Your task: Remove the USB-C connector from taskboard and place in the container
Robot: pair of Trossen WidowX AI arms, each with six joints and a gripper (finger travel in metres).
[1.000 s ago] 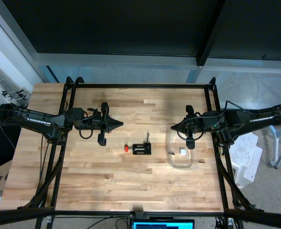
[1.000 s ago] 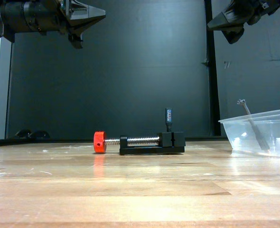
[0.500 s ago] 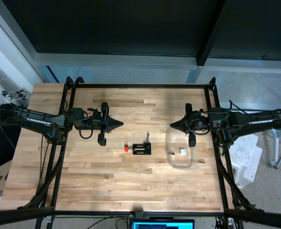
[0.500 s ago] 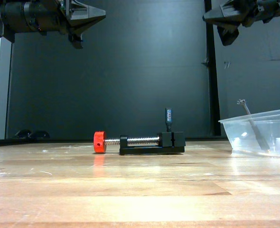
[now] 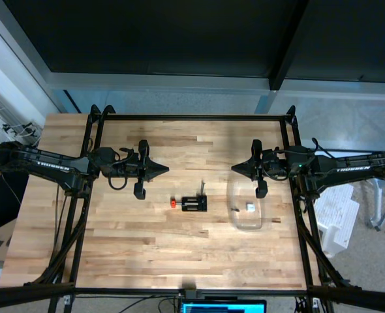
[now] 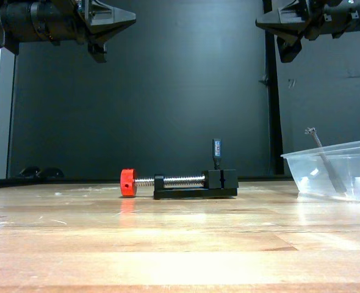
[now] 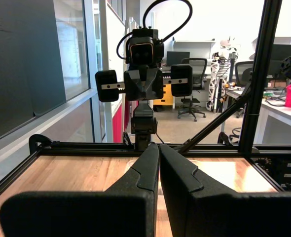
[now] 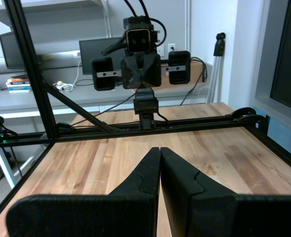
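Observation:
The taskboard [image 5: 190, 203] [image 6: 195, 184], a small black block with a red knob, sits mid-table. The container [image 5: 246, 205] [image 6: 335, 174], a clear tray, lies to its right. A tiny dark piece in the tray near its left wall looks like the USB-C connector [image 5: 234, 209]. My left gripper [image 5: 166, 169] [image 6: 133, 21] [image 7: 159, 148] hangs shut and empty, high above the table left of the taskboard. High above the tray's far end, my right gripper [image 5: 234, 171] [image 6: 259, 24] [image 8: 160, 150] is also shut and empty, pointing left.
A small white cube [image 5: 250, 207] lies in the tray. A thin grey upright pin [image 5: 203, 188] stands at the taskboard's right end. A black frame rail [image 5: 192, 117] borders the table. A laptop [image 5: 222, 306] sits at the near edge.
The right arm has risen and levelled out, its tip shifting slightly left above the tray. The left arm, taskboard and tray have not moved.

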